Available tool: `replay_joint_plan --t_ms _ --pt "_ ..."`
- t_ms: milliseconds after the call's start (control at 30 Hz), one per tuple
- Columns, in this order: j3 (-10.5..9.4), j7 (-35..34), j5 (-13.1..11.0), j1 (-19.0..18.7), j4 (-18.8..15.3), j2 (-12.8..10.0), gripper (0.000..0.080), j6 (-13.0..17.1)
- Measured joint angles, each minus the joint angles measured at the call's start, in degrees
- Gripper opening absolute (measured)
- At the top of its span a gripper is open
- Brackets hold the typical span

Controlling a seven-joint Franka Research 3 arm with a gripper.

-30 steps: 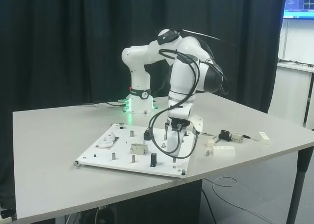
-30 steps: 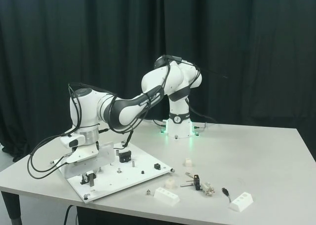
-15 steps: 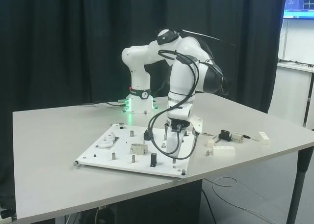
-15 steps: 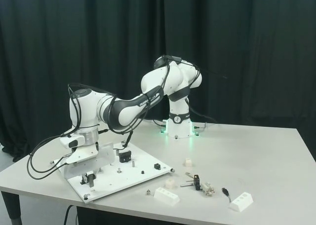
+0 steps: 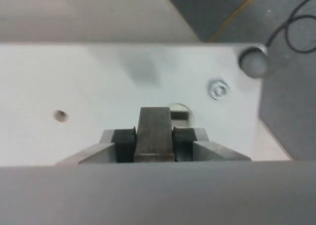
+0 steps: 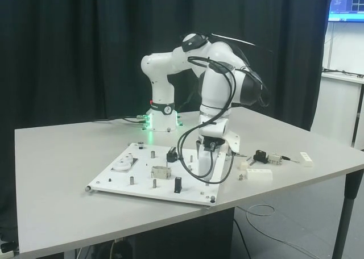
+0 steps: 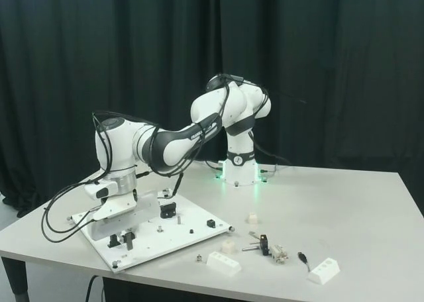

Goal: Place square peg 4.

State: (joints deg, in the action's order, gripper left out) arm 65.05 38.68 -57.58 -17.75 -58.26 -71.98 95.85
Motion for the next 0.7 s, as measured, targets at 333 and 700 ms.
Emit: replay_joint_plan --t_ms 333,700 --pt "-0.04 -5.4 -0.3 -1.5 2.8 1.9 0.0154 -9.6" --pt "-0.11 -12.4 -0.3 -6.4 3.3 4.1 0.0154 -18.6"
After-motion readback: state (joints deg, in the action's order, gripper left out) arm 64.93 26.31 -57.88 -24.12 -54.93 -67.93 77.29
